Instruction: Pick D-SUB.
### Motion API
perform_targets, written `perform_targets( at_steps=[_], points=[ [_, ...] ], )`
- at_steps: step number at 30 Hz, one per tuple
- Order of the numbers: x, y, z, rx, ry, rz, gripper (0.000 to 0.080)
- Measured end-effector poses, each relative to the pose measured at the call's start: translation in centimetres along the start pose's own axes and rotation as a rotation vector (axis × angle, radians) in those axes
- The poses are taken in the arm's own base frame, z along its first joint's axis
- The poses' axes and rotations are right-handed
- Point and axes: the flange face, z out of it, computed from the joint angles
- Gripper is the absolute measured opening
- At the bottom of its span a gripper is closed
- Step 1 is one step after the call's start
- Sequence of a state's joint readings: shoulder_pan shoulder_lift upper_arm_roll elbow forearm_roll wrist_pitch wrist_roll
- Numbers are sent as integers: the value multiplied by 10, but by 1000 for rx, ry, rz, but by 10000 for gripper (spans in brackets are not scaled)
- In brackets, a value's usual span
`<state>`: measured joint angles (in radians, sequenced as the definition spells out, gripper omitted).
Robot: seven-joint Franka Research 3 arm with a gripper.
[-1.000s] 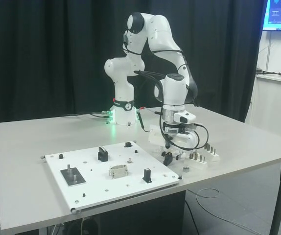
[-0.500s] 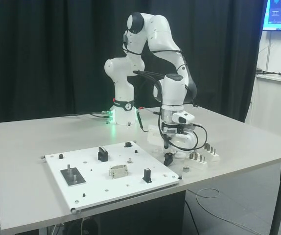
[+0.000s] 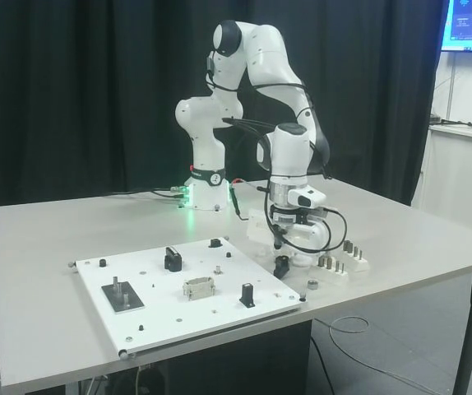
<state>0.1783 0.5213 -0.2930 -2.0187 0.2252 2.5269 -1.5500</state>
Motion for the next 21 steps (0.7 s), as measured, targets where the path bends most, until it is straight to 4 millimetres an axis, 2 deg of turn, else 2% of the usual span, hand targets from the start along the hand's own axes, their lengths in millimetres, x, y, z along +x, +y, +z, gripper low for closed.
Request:
perform_targets(
  at_steps=[21],
  points=[
    [7,1,-29,10,25,25,153]
  ],
)
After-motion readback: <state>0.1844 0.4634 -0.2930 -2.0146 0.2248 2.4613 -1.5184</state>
